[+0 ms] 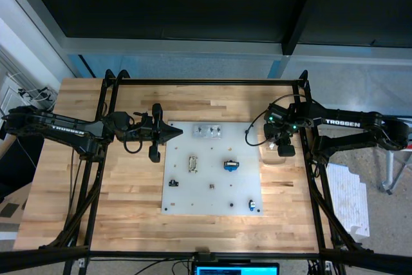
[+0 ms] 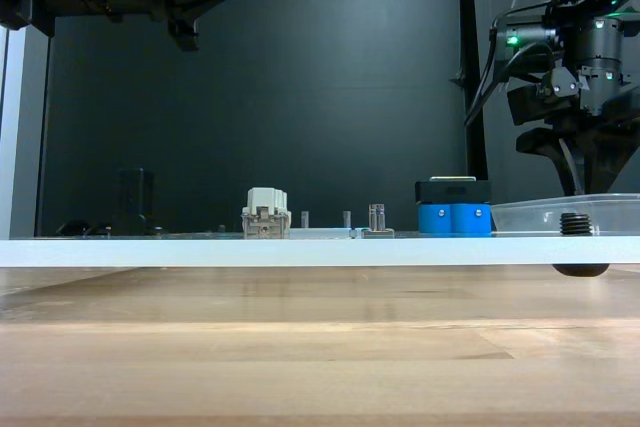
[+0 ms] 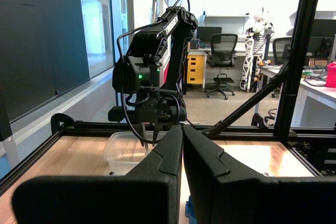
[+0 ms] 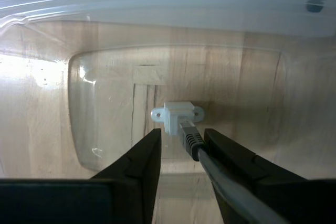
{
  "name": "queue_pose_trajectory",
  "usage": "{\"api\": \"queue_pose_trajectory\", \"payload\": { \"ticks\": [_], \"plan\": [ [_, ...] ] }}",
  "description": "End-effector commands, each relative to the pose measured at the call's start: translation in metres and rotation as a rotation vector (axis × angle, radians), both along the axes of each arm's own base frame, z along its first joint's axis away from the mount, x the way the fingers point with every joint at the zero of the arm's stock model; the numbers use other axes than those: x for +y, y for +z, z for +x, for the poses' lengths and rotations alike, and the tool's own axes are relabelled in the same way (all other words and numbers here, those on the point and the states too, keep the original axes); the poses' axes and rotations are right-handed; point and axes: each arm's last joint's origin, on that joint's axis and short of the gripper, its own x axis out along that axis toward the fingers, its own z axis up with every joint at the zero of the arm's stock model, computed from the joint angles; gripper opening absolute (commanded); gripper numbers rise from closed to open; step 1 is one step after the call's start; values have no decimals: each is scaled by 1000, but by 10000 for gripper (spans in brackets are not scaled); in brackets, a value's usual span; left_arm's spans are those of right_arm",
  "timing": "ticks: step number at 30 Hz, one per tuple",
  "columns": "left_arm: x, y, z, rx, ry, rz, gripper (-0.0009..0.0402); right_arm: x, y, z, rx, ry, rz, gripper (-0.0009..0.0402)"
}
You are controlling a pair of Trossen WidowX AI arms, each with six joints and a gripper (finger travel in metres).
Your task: Pick the RJ45 connector and install on taskboard
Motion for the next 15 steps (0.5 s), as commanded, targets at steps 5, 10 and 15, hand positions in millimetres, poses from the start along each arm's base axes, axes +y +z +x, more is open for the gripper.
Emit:
{"api": "queue_pose_trajectory", "payload": {
  "ticks": [5, 10, 15],
  "plan": [
    [0, 0, 0, 0, 0, 0, 0, 0, 4, 0, 14, 1, 5, 39],
    [0, 0, 0, 0, 0, 0, 0, 0, 8, 0, 11, 2, 4, -3],
    [0, 0, 0, 0, 0, 0, 0, 0, 11, 1, 5, 2, 2, 4]
  ]
}}
